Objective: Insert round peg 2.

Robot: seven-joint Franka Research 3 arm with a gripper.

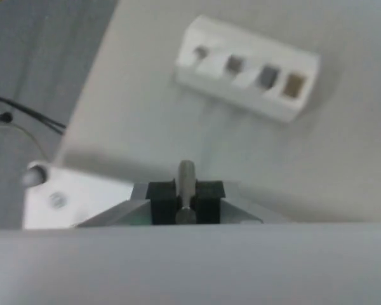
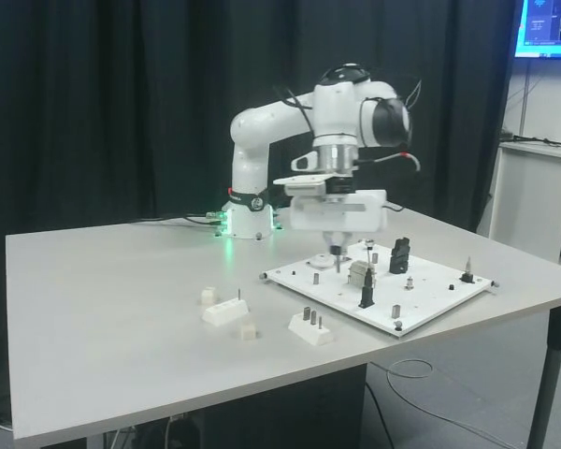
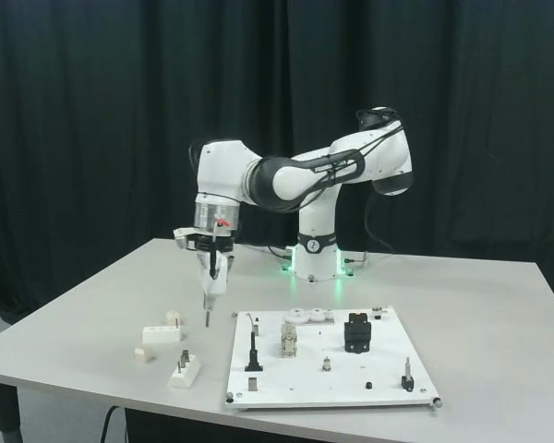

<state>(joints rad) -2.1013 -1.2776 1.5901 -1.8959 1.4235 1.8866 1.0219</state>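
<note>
My gripper [image 1: 186, 202] is shut on a thin grey round peg [image 1: 186, 184] that hangs upright from the black fingers [image 1: 161, 198]. In the room views the gripper [image 3: 209, 275] holds the peg [image 3: 207, 312] in the air above the table, just off the left edge of the white board [image 3: 332, 380]. From the other side, the gripper [image 2: 337, 249] and peg [image 2: 337, 263] appear over the board's [image 2: 430, 301] far left part. A white holder block [image 1: 247, 67] with several pockets lies on the table beyond the fingertips.
The board carries black and grey fixtures [image 3: 355, 332] and small posts. White holder blocks [image 3: 162, 334] [image 3: 185, 369] and two small cubes [image 3: 144, 353] lie on the table left of the board. A corner of the board with a screw [image 1: 35, 175] shows in the wrist view. Cables [image 1: 25, 114] lie off the table.
</note>
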